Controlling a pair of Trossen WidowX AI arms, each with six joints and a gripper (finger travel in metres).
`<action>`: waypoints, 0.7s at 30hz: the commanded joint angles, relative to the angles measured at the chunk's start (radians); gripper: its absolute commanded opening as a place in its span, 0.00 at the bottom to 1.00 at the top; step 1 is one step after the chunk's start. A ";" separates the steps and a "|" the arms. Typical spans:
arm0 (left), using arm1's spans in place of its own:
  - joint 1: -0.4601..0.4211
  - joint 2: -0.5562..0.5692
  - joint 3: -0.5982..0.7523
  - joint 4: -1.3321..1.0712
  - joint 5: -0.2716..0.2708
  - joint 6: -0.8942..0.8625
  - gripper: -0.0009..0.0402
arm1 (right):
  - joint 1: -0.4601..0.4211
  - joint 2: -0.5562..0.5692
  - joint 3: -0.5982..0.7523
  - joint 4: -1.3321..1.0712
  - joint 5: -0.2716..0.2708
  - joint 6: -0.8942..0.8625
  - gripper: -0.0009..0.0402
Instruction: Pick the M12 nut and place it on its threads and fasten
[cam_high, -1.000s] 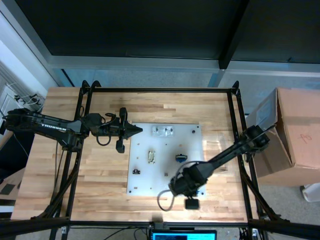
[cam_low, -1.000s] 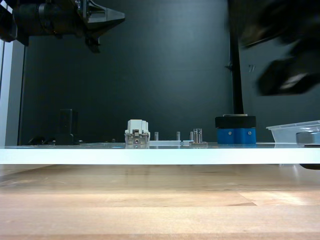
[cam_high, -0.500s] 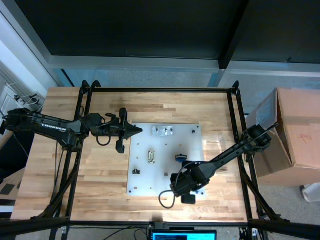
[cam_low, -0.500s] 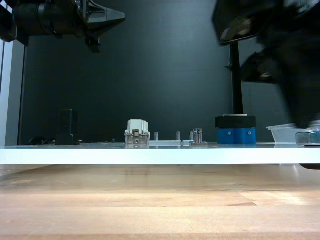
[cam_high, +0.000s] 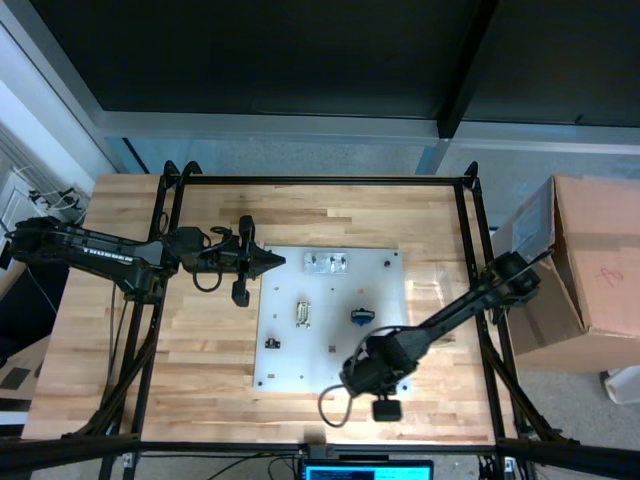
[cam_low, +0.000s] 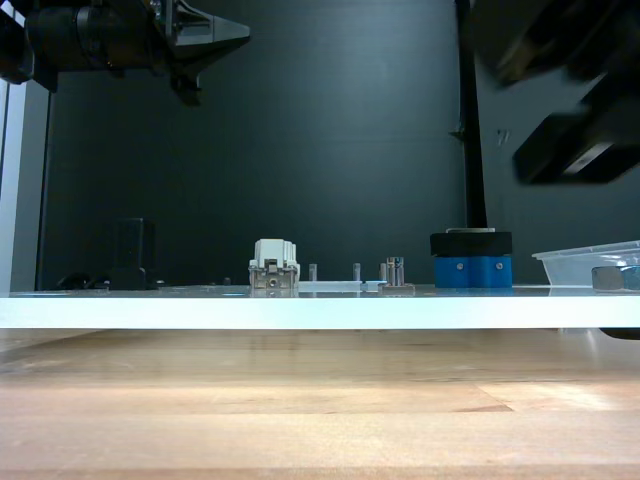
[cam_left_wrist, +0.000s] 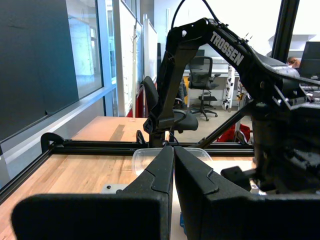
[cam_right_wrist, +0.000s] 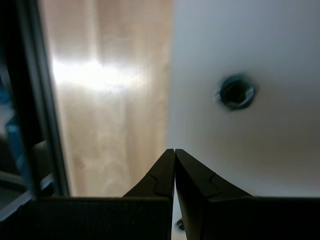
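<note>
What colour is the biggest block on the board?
Blue block, black cap; low view shows it best.

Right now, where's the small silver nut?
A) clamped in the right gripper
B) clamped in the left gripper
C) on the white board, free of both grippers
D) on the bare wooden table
C: the small silver nut sits on the white board, apart from the shut, empty right gripper above it; the left gripper, also shut and empty, hangs high at the board's left edge.
</note>
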 joint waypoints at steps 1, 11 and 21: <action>0.000 0.000 0.000 0.000 0.000 0.000 0.02 | -0.003 -0.005 0.000 -0.006 0.009 -0.003 0.02; 0.000 0.000 0.000 -0.002 0.000 0.000 0.02 | -0.005 -0.015 0.000 -0.020 0.140 0.009 0.02; 0.000 0.000 0.000 -0.002 0.000 0.000 0.02 | -0.040 -0.075 -0.003 -0.018 0.223 -0.011 0.02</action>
